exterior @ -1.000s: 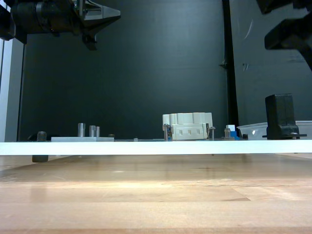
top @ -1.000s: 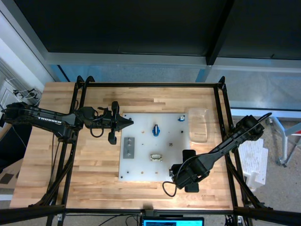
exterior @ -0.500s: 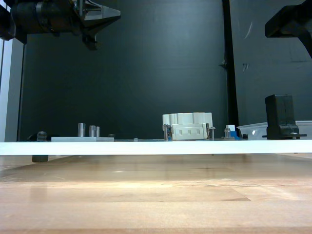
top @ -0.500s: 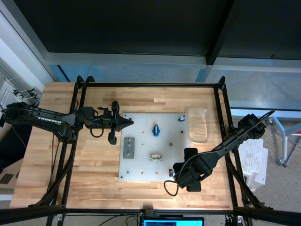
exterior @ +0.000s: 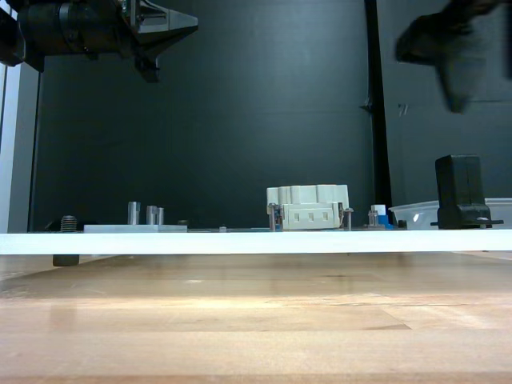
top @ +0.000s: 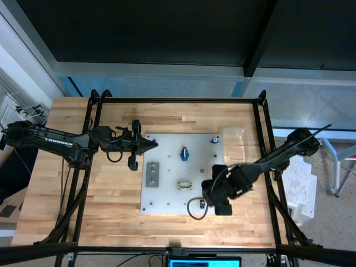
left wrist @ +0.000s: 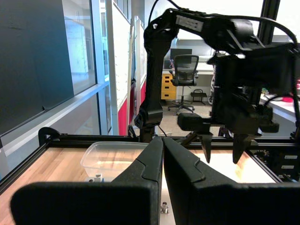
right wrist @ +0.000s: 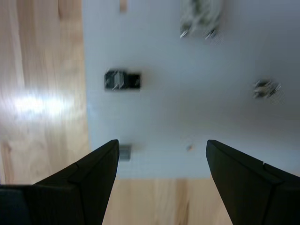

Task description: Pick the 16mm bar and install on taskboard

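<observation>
The white taskboard (top: 172,194) lies flat mid-table, carrying a grey metal block (top: 152,173) and a blue knob (top: 184,153). I cannot make out the 16mm bar in any view. My right gripper (top: 214,193) hovers over the board's near right part. It is open with nothing between its fingers (right wrist: 93,178), and it looks down on the board (right wrist: 187,117). From the left wrist view it (left wrist: 222,153) hangs with its fingers spread. My left gripper (top: 153,144) is shut and empty, held high at the board's far left corner (left wrist: 162,140).
A clear plastic tray (top: 235,148) sits just off the board's far right edge (left wrist: 112,157). On the board are a white connector (exterior: 308,206), a black block (exterior: 461,192) and short pegs (exterior: 134,213) standing on the grey block. A black frame (top: 261,122) runs around the table.
The right arm has swung away from the near edge and to the left, carrying its gripper from the board's near right corner to over the board. The left arm has not moved.
</observation>
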`<state>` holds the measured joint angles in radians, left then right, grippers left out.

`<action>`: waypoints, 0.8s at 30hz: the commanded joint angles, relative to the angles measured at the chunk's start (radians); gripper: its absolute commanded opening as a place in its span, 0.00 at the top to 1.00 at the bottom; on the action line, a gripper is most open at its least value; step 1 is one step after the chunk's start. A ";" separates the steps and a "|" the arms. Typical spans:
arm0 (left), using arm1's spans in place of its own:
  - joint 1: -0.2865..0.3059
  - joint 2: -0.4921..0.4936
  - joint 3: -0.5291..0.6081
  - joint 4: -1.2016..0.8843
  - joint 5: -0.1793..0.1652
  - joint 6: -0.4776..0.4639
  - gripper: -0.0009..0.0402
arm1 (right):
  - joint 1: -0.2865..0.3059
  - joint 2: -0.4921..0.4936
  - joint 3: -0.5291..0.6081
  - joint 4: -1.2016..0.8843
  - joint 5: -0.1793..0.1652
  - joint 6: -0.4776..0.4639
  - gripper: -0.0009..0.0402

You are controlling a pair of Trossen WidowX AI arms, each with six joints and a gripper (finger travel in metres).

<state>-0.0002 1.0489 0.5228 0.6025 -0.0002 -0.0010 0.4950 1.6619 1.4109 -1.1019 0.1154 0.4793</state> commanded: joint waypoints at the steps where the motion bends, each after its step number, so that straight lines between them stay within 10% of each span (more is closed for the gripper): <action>1: 0.000 0.000 0.000 0.000 0.000 0.000 0.98 | -0.058 -0.033 -0.003 0.022 0.026 -0.079 0.35; 24: 0.000 0.000 0.000 0.000 0.000 0.000 0.98 | -0.417 -0.312 -0.214 0.493 0.012 -0.420 0.68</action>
<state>-0.0002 1.0489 0.5224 0.6025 -0.0002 -0.0010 0.0937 1.3663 1.2186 -0.6434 0.1268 0.0704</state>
